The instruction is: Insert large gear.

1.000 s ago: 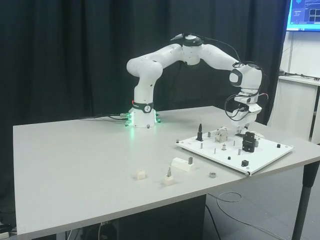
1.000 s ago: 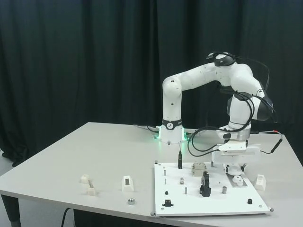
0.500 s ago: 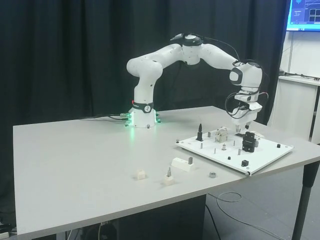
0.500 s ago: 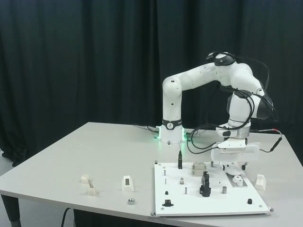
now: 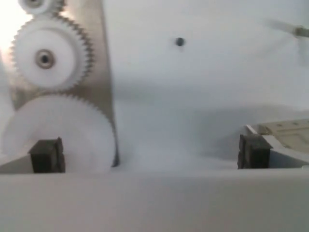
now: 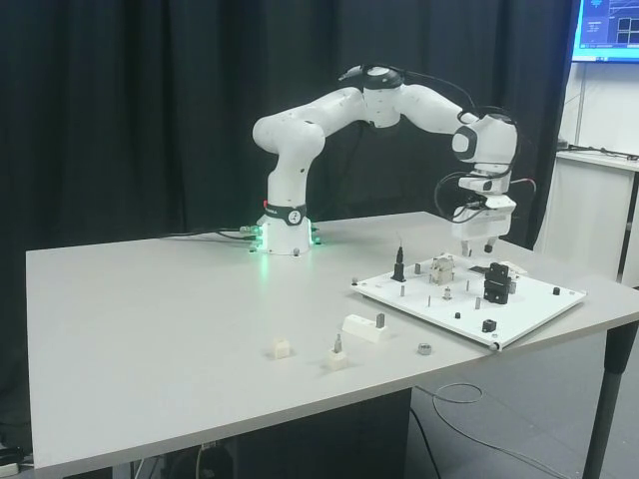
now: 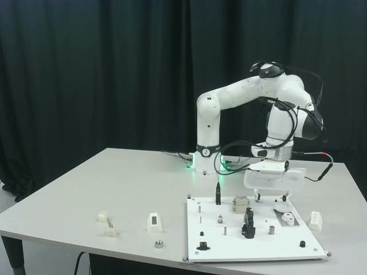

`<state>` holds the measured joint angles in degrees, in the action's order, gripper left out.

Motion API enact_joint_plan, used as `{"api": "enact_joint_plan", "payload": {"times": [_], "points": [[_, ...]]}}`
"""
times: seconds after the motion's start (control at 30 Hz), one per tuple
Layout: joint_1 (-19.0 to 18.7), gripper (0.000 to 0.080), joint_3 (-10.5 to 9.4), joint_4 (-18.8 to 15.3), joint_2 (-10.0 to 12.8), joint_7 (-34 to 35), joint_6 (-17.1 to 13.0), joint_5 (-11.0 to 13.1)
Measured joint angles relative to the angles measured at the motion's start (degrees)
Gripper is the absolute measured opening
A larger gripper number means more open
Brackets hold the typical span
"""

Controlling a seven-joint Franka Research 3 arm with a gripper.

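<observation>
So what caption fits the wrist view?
Open gripper above the white board, large gear meshed beside a smaller gear.

Backdrop: black curtain (image 7: 103, 74) hanging in folds behind the grey table (image 6: 150, 319); it fills the whole width behind the table in the second room view
Table: plain grey top; a black leg (image 6: 602, 404) under its corner by the curtain's edge
Beyond the curtain's edge: a lit screen (image 6: 606, 30) high up; a white cabinet (image 6: 589, 210) below the screen
Floor: grey, with a cable (image 6: 469, 409) lying below the table
</observation>
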<state>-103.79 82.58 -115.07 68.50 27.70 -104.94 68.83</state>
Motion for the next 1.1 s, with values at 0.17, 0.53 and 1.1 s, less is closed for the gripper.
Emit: {"api": "enact_joint_plan", "payload": {"times": [0.17,0.53,1.1], "points": [[0.1,0.08,-0.2,-1.1,0.0,0.0,0.0,1.2],[-0.1,0.08,-1.02,-1.5,0.0,-0.1,0.0,2.5],[-0.2,0.08,-1.29,-1.5,0.0,-0.2,-0.1,2.8]]}}
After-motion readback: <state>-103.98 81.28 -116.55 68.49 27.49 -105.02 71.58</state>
